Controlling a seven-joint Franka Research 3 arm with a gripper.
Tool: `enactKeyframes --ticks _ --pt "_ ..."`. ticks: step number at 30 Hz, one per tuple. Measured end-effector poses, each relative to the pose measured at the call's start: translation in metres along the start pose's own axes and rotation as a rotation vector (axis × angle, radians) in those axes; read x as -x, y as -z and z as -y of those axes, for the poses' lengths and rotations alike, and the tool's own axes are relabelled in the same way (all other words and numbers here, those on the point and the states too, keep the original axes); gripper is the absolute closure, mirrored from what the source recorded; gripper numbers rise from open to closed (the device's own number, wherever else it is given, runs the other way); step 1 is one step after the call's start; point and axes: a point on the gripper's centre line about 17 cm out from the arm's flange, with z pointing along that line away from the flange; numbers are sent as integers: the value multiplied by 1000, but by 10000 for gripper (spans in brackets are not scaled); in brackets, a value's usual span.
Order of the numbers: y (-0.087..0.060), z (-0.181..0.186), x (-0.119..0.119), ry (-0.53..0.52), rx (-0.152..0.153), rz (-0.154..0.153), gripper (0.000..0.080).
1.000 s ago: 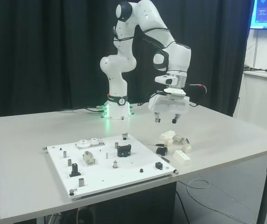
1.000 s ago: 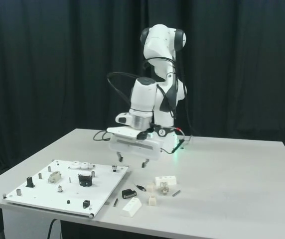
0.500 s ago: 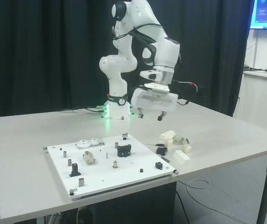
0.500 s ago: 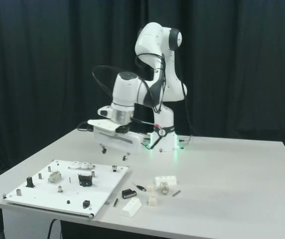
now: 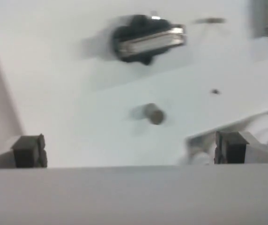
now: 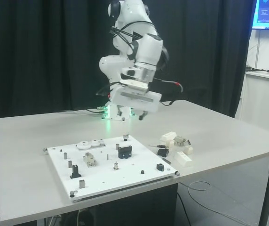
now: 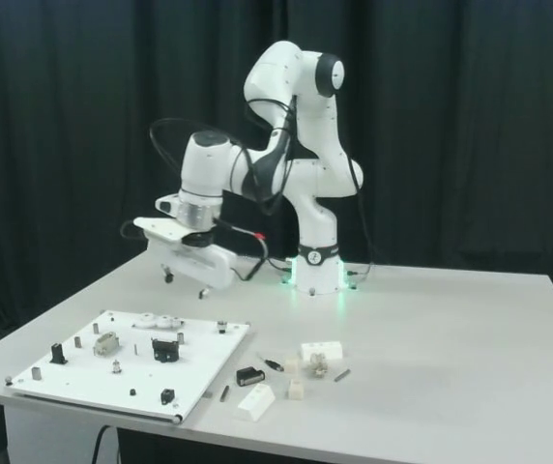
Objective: Remove large gear.
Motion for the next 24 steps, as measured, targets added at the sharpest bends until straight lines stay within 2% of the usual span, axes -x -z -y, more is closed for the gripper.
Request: enactKeyframes --ticks 11,20,24 --pt "-18 -73 11 -30 17 10 3" --pt "-40 -119 24 -94 12 -12 3" --pt "-51 -133 32 -116 -1 -21 3"
